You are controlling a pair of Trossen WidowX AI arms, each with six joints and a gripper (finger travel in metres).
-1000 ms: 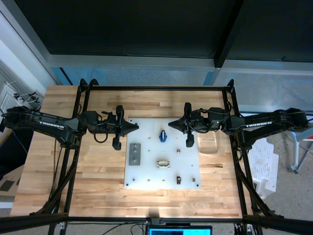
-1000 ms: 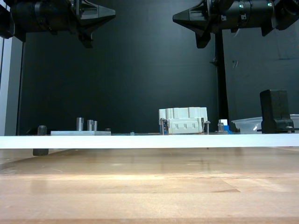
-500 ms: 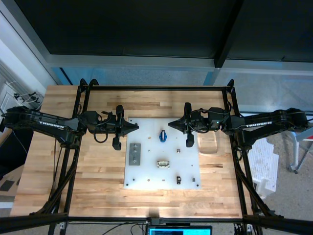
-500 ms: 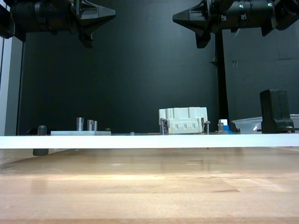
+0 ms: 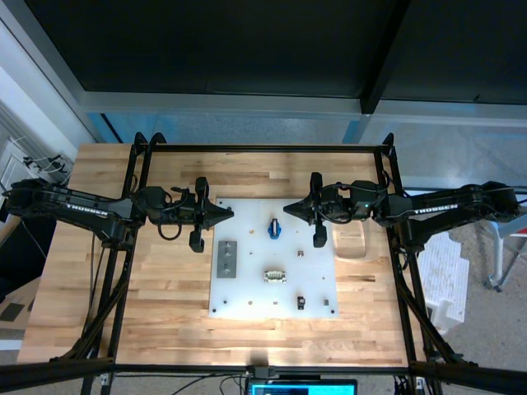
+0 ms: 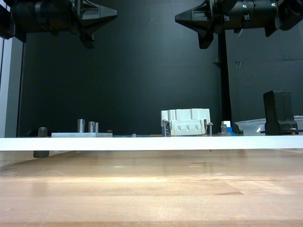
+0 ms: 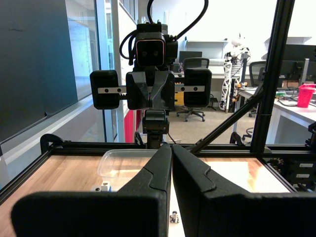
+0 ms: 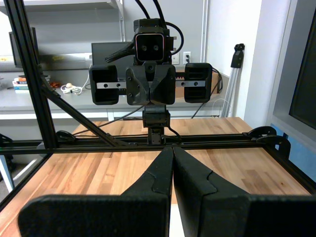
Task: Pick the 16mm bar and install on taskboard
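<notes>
Hovering left end effector [image 5: 227, 212]: fingers pressed together and empty; high over the left edge of the taskboard [image 5: 247, 288], pointing inward.
Tabletop [image 5: 156, 288]: wide wood left of the board; ample room for the left arm to come down.
Grey block [image 5: 226, 257]: on the board's left part; short pegs [image 6: 81, 126] stand up from it and would snag a low sweep.
16mm bar: not identifiable in any view; its place cannot be confirmed.
Blue part [image 5: 274, 228]: far middle of the board, between the two end effectors and well below them.
Silver connector [image 5: 275, 276]: middle of the board; the tallest obstacle there in the low view.
Right end effector [image 5: 290, 209]: fingers together, holding nothing; high over the board's far right part, facing the left one, well apart from it.
Clear tray [image 5: 352, 244]: just beside the board's right edge, under the right arm.
Risk: a descent with fingers closed would knock the bar away, not grip it; a round bar pinched off-centre may tilt and jam at its hole.
Clearance: open air above the board; black frame rails [image 5: 263, 149] bound the far side.
</notes>
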